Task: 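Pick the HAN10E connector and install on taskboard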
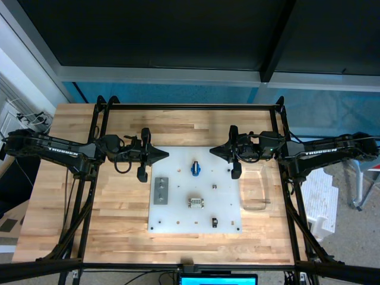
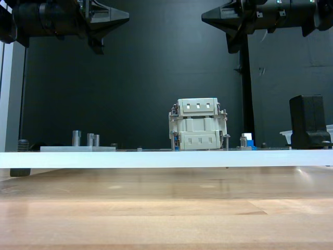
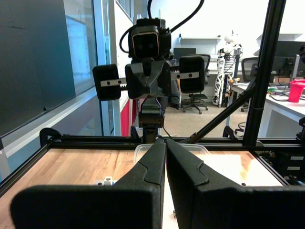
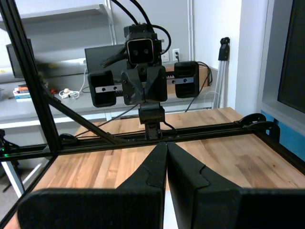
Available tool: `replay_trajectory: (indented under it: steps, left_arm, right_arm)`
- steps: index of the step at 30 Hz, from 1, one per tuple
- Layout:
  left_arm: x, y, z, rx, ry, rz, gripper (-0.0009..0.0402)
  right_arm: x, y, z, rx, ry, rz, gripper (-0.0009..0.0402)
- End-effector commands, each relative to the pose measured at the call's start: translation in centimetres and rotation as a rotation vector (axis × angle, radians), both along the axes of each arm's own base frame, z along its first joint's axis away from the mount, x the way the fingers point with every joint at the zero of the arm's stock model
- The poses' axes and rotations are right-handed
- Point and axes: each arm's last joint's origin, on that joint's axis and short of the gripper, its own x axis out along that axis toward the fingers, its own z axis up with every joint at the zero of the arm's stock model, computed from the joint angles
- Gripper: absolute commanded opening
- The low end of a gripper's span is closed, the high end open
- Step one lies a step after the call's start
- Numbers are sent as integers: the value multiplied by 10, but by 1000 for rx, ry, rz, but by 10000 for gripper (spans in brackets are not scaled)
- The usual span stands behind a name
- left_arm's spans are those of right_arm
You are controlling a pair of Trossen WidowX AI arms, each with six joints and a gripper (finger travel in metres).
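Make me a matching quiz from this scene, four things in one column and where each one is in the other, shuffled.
1. HAN10E connector
2. grey block
3. left gripper
4. right gripper

A. held high by the far edge of the taskboard, right side, fingers shut
B. on the taskboard, near its middle
C. held high by the taskboard's far left corner, fingers shut
D. on the taskboard's left part

Pairs: 1-B, 2-D, 3-C, 4-A
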Motion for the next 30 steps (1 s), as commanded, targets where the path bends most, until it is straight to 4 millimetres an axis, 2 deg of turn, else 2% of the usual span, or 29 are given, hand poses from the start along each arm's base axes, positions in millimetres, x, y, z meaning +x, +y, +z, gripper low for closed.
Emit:
replay_trajectory:
  steps: [1, 30]
  left_arm:
    - [0, 0, 0, 0, 0, 0, 1]
    - [0, 0, 0, 0, 0, 0, 1]
  right_arm:
    - [0, 0, 1, 1, -10, 17, 0]
    - [0, 0, 2, 0, -15, 19, 0]
